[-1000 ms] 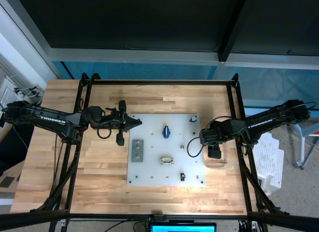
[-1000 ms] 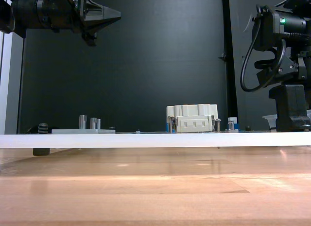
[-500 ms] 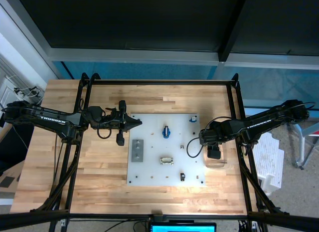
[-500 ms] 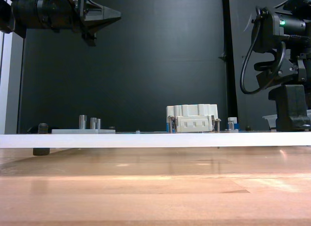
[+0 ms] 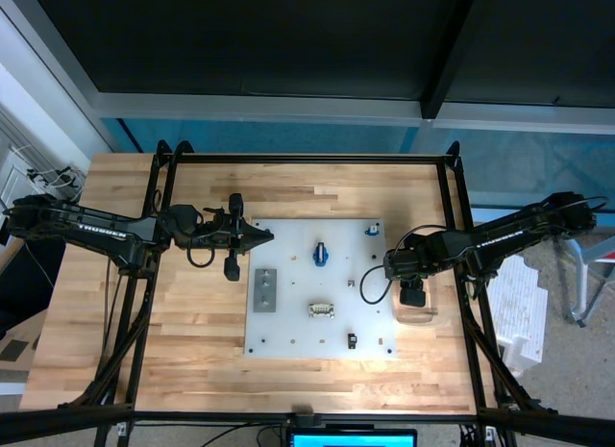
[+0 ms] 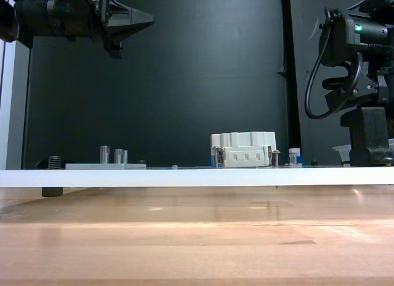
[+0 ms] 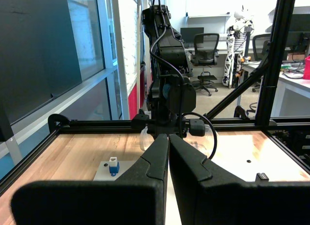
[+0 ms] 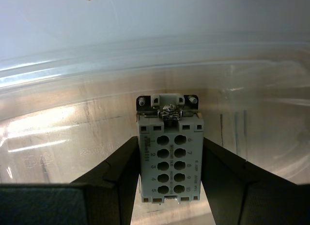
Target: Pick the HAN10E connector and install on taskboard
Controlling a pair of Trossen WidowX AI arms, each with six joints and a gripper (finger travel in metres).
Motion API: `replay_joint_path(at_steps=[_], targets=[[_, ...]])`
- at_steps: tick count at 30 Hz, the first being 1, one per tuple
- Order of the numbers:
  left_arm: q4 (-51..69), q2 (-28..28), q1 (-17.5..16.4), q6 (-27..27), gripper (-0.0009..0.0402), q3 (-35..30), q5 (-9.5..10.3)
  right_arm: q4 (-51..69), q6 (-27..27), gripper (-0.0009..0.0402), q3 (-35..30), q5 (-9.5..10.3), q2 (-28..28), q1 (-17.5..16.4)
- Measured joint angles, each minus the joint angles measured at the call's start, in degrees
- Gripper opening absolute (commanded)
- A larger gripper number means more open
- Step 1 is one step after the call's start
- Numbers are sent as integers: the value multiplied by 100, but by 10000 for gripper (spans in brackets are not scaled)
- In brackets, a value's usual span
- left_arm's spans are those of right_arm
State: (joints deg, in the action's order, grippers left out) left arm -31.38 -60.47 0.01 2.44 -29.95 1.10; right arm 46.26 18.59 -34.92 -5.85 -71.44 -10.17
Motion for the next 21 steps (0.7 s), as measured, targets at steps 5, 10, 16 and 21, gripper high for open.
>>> replay_joint_path(at_steps=[5,10,16,21], targets=[[0,0,0,0,1,2,-2,26,13,43,-7,0,79,0],[0,0,0,0,1,0,-2,376,20,26,-247,0,236,0],[0,0,0,0,1,0,-2,1185,20,23,-841,0,358,0],[0,0,0,2,1,0,-2,1764,20,25,-1399,0,387,0]])
